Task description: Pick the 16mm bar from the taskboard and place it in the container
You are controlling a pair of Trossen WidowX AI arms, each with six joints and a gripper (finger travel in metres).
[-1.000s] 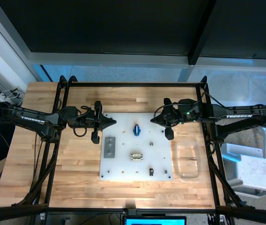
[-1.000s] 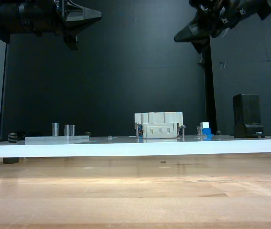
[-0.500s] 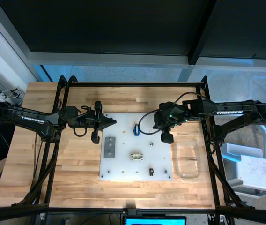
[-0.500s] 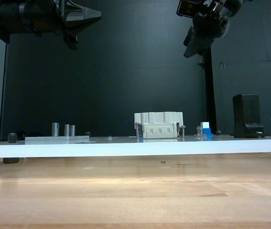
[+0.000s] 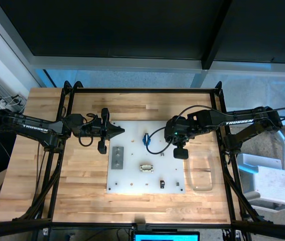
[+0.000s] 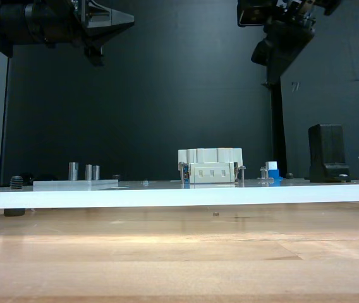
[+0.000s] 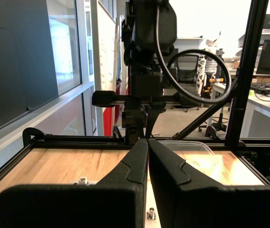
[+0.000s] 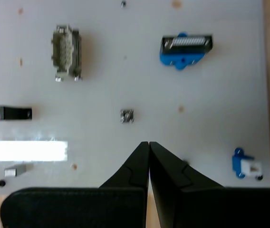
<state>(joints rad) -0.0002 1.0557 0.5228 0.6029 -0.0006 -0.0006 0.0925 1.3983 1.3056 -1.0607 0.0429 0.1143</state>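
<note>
Black plastic fingers [image 8: 137, 167] of the right gripper [image 8: 149, 144] are pressed together with nothing between them, and they point straight down at the white square plastic taskboard [image 8: 211, 104] from well above it. The 16mm bar [image 8: 126, 115], a tiny short grey metal peg seen end-on, stands on the bare middle of the board, below this gripper and untouched by it. Set around the peg and apart from it are a grey metal connector [image 8: 67, 52], a blue knob [image 8: 186, 52], a small black fitting [image 8: 11, 112] and a small blue-and-white piece [image 8: 246, 166] near the board's edge. In the high view the right gripper hangs over the board's right edge, just beside the far corner of the clear rectangular plastic container [image 5: 199, 191] with rounded corners. This tub lies on the light wooden table [image 5: 82, 191] just to the right of the board. The right arm [image 5: 243, 120] reaches in from the table's right edge. A flat grey block [image 5: 118, 156] sits near the board's left edge. The left gripper [image 5: 118, 130] hangs high over the board's far left corner, its fingers likewise closed on each other and empty, pointing level toward the right arm. The left arm [image 5: 24, 126] stretches back to the table's left edge.
</note>
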